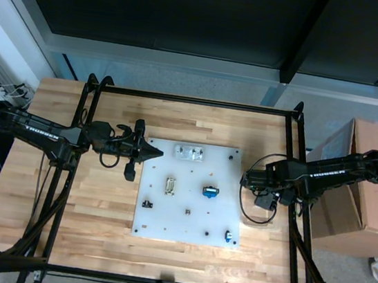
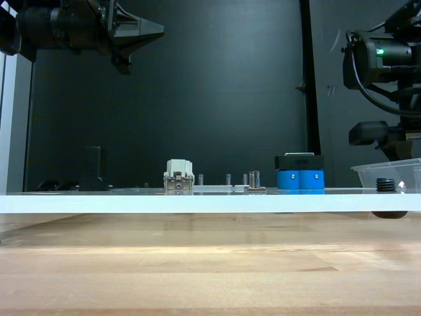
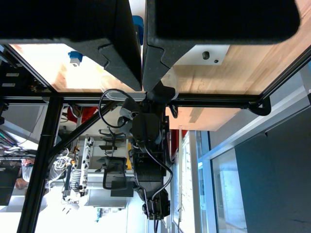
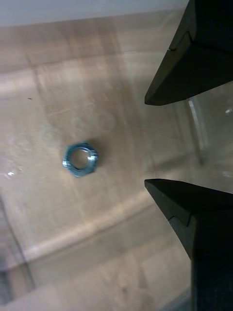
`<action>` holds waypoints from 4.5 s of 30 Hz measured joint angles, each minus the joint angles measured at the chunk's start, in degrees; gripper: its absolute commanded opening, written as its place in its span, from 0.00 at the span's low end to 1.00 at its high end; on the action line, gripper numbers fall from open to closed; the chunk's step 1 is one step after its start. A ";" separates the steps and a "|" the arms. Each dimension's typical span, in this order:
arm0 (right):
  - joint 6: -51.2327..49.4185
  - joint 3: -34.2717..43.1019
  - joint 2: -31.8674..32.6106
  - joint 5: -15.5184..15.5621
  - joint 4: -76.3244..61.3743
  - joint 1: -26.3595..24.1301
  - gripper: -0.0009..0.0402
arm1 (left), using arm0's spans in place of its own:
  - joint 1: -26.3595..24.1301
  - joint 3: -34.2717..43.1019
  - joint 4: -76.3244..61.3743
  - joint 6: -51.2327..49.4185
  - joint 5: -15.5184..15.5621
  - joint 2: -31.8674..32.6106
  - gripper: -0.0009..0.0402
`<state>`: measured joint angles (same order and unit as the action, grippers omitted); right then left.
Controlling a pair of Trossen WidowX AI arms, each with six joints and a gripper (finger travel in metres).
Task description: Pick the M12 nut and place it on its threads and fasten
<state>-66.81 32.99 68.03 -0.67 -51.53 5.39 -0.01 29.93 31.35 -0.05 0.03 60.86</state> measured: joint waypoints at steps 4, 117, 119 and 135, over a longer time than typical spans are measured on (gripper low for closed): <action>-0.04 -1.03 0.00 0.31 0.57 0.00 0.46 | 0.00 0.00 0.00 0.02 0.00 0.00 0.02; -7.23 1.18 7.52 2.19 4.42 10.84 0.24 | 0.00 0.02 0.00 0.00 -0.02 -0.02 0.02; -7.21 1.18 7.52 2.19 4.37 10.84 0.21 | 0.00 0.00 0.00 0.02 -0.02 0.00 0.02; -3.89 2.91 5.55 2.25 2.56 10.95 0.14 | 0.00 0.02 0.00 0.02 -0.02 0.00 0.02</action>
<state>-70.70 35.90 73.58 1.58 -48.97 16.34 -0.01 29.95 31.35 -0.03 0.01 60.86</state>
